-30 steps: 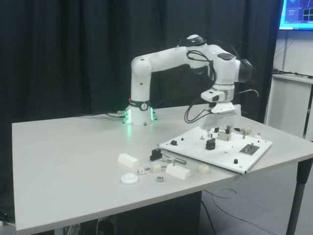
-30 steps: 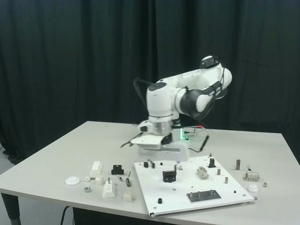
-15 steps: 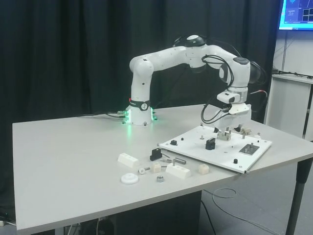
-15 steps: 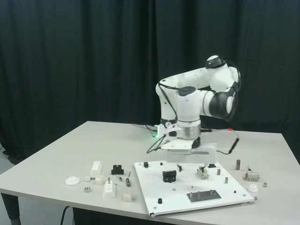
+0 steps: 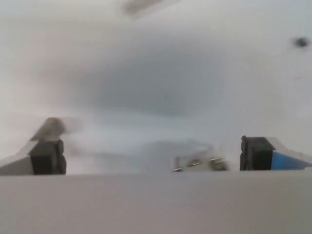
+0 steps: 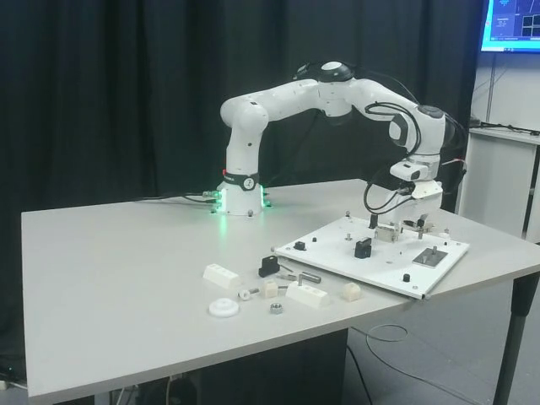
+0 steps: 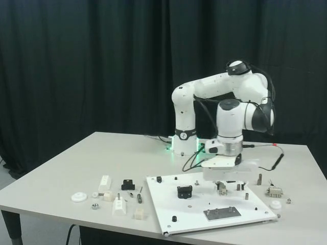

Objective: Remove round peg 3.

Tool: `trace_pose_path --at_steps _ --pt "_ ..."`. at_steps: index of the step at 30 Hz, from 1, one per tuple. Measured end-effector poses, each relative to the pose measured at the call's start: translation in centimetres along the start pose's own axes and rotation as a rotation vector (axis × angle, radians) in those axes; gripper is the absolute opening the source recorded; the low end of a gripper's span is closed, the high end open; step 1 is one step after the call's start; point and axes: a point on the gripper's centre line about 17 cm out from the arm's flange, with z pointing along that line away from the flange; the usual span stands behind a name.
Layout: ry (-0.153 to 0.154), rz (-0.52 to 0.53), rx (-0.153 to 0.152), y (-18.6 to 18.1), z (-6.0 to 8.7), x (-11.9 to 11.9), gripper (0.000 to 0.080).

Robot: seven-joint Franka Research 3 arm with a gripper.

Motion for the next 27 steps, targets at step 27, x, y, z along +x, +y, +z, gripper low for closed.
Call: trace_pose_path --at_steps 27 --pt "0.048 0.033 -0.088 -6.5 2.0 -4.2 0.08"
